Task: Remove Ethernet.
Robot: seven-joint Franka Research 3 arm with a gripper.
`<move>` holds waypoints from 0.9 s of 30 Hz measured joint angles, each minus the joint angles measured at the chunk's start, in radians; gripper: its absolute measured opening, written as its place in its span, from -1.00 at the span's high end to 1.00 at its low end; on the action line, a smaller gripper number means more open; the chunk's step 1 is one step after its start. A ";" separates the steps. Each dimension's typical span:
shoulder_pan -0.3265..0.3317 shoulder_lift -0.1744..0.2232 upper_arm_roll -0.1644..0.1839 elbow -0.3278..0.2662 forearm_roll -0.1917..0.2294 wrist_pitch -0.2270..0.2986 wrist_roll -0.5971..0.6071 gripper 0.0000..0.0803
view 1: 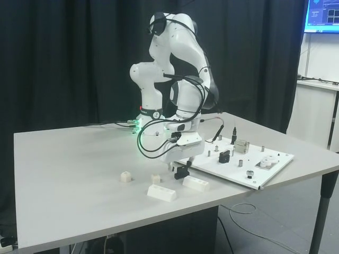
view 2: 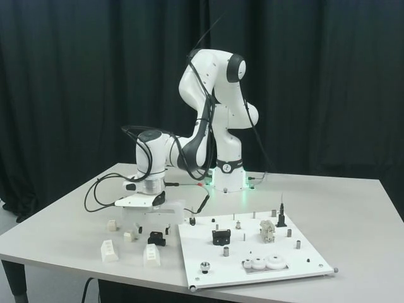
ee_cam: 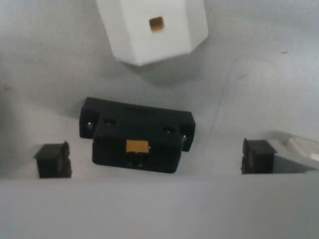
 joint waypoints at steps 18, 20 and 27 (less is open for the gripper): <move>-0.002 0.000 -0.002 0.064 0.000 -0.089 -0.019 -0.99; -0.002 0.000 -0.002 0.065 0.000 -0.089 -0.019 -0.99; -0.002 0.000 0.000 0.068 0.000 -0.089 -0.020 -0.99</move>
